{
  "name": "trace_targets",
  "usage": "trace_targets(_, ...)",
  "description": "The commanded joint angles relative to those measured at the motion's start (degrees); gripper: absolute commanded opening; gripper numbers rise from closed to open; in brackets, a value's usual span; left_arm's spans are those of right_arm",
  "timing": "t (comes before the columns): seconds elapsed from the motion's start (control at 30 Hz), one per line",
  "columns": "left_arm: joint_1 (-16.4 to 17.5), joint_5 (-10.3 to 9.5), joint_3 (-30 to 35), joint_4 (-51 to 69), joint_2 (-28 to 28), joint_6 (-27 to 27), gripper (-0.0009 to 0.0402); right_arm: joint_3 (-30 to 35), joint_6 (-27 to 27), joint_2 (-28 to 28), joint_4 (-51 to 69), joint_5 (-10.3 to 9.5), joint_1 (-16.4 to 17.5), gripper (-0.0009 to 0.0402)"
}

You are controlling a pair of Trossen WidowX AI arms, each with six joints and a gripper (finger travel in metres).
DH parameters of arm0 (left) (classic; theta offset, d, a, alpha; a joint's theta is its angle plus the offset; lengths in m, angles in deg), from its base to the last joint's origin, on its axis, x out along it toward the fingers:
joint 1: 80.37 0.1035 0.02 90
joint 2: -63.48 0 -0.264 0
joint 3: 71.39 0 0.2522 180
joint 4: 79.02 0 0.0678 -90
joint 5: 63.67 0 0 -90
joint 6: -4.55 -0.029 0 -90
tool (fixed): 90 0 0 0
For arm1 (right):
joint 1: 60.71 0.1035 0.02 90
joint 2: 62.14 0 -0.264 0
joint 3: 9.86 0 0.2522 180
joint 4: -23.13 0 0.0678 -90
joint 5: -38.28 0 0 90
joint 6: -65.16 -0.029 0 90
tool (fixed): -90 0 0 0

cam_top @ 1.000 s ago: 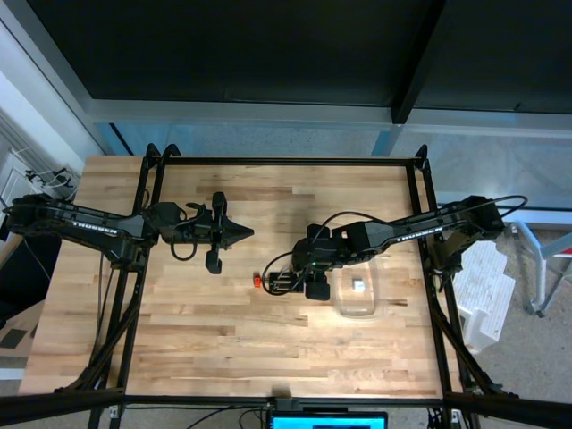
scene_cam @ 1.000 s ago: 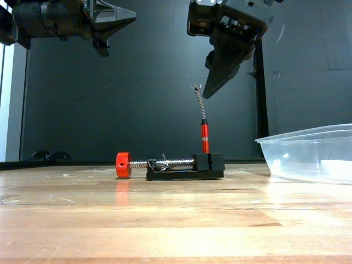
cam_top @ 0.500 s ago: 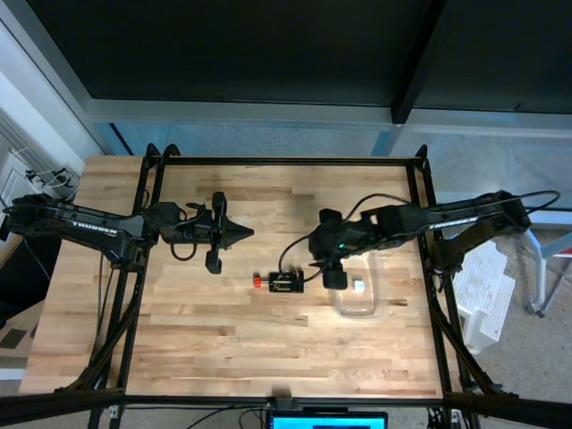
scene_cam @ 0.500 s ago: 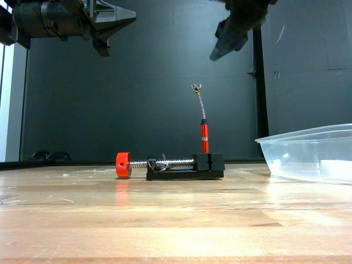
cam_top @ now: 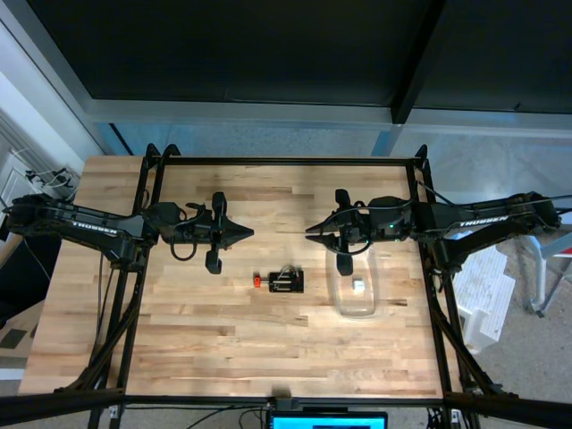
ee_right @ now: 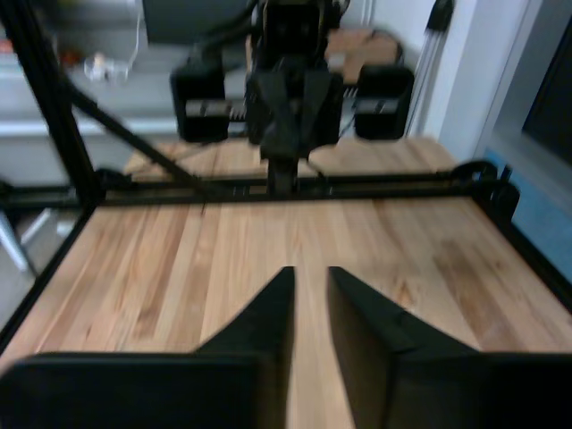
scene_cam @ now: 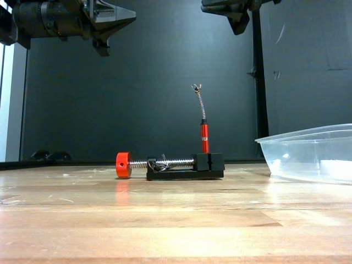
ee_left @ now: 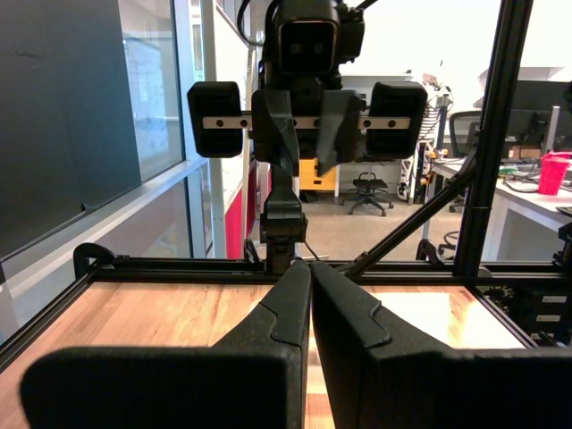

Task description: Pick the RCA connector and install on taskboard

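Taskboard (cam_top: pixel 286 281) flat on counter (cam_top: pixel 223 340), RCA connector (scene_cam: pixel 204 137) upright at end opposite the knob, seemingly seated. Right gripper (cam_top: pixel 310 233) raised well above, slightly apart, empty; left gripper (cam_top: pixel 249 234) parked high, pressed together. Keep clear of springy tail; confirm seating.

The bench (cam_top: pixel 223 340) is smooth pale wood with a faint sheen. The taskboard (scene_cam: pixel 184 168) looks matt black, with a red-orange knob (scene_cam: pixel 123 164) and bright metal coils (scene_cam: pixel 175 163). The tray (scene_cam: pixel 308 154) by the right edge is clear glossy plastic. Above the bench's middle, the left end effector (cam_top: pixel 250 233) and right end effector (cam_top: pixel 308 232) look like matt black plastic.
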Motion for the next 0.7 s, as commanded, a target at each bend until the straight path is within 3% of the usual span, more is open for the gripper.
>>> trace_targets(0.03, 0.0, 0.0, 0.0, 0.0, 0.0, 0.0, 0.0, -3.3, 0.1, 0.9, -5.9, -0.04, -0.1, -0.0002)
trace_targets(0.43, 0.0, 0.0, 0.0, 0.0, 0.0, 0.0, 0.0, -11.8, 0.5, 4.1, -20.6, -1.03, -0.9, 0.0)
trace_targets(0.53, 0.0, 0.0, 0.0, 0.0, 0.0, 0.0, 0.0, -13.2, 0.5, 4.8, -21.8, -1.68, -1.1, 0.0)
trace_targets(0.67, 0.0, 0.0, 0.0, 0.0, 0.0, 0.0, 0.0, -14.6, 0.4, 4.9, -23.3, -4.26, -1.9, 0.0)
trace_targets(0.7, 0.0, 0.0, 0.0, 0.0, 0.0, 0.0, 0.0, -14.9, 0.4, 4.9, -23.4, -4.0, -2.0, 0.0)
